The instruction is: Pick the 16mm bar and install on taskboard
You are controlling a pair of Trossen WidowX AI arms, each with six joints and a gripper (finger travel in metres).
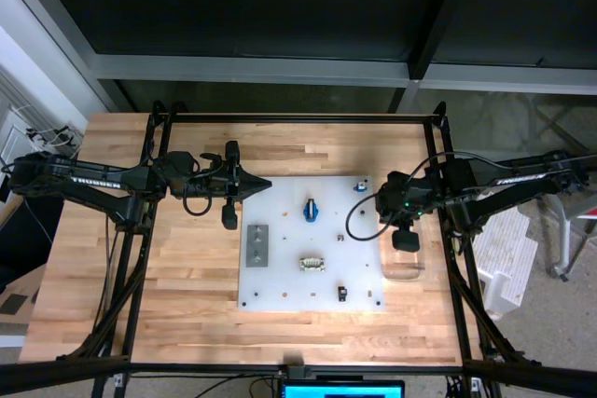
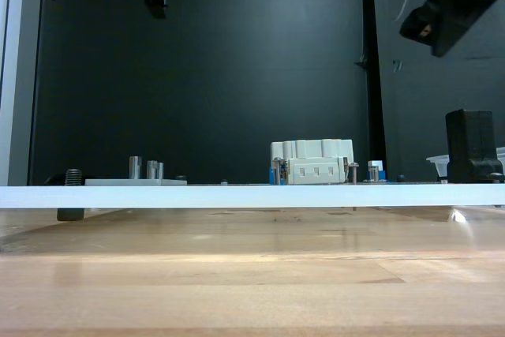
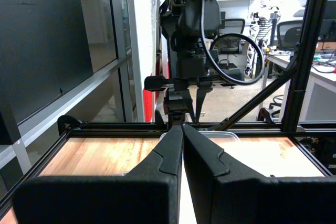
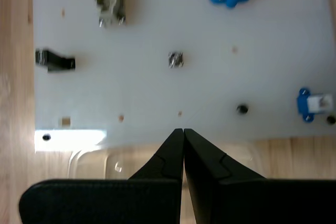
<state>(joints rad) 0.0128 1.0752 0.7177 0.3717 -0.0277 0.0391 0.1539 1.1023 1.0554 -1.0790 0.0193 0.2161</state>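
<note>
1. The table (image 1: 187,323) carries the white task board (image 1: 280,297) at its middle; one arm reaches in from each side.
2. The left gripper (image 1: 264,184) hangs high over the board's far left corner, pointing level toward the right arm; its wrist view shows the fingers pressed together with nothing between them.
3. The right gripper (image 1: 408,240) points downward above the board's right edge, over the clear tray (image 1: 403,272) that lies just beside the board; its wrist view shows the fingers likewise clenched and empty.
4. A grey block (image 1: 256,247) sits on the board's left part, nearer the left gripper; the low view shows short metal pegs standing on it, which the high view reduces to dots.
5. 16mm bar: we cannot pick it out in any view; it is in neither gripper; the tray shows only faint glints in the right wrist view, so we cannot tell whether the bar lies there; its long axis is therefore unknown.
6. Judgement: should the bar lie in the tray, it is almost straight below the right gripper, and the right arm is much the nearer; the fingers would have to part before any descent.
</note>
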